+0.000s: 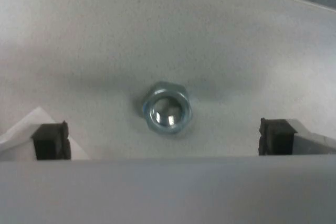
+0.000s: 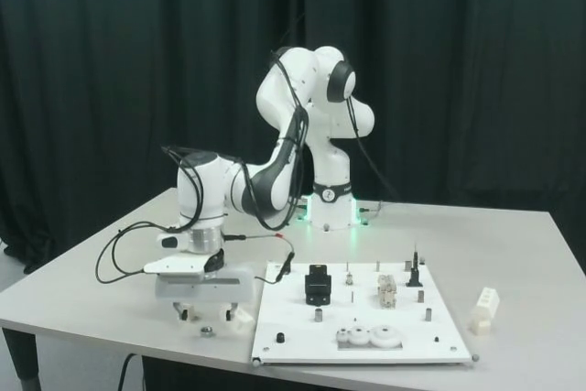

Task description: Pick bolt 4.

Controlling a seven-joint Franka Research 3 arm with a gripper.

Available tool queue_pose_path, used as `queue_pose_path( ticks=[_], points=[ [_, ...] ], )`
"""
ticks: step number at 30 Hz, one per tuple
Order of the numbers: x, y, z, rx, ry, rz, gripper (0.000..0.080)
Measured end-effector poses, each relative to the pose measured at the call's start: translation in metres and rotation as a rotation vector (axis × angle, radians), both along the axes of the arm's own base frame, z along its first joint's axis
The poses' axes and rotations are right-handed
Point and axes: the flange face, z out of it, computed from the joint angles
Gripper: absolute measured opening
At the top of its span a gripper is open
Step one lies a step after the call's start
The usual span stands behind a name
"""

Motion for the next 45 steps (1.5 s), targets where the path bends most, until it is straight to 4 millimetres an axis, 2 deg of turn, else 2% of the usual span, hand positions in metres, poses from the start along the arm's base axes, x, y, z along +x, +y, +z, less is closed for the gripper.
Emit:
queue_pose_path(
  ticks=[19, 32, 33, 38, 39, 44, 45],
  points=[
    [0.001, 0.006, -0.028, -0.014, -0.008, 0.0, 0.08],
    [0.0, 0.005, -0.032, -0.016, -0.009, -0.005, 0.08],
    [0.0, 0.005, -0.032, -0.016, -0.009, -0.005, 0.069],
    [0.0, 0.005, -0.032, -0.016, -0.009, -0.005, 0.069],
    [0.0, 0.005, -0.032, -0.016, -0.009, -0.005, 0.0496],
    [0.0, 0.006, -0.033, -0.015, -0.008, -0.004, 0.0496],
    [0.0, 0.006, -0.033, -0.015, -0.008, -0.004, 0.0314]
  ],
)
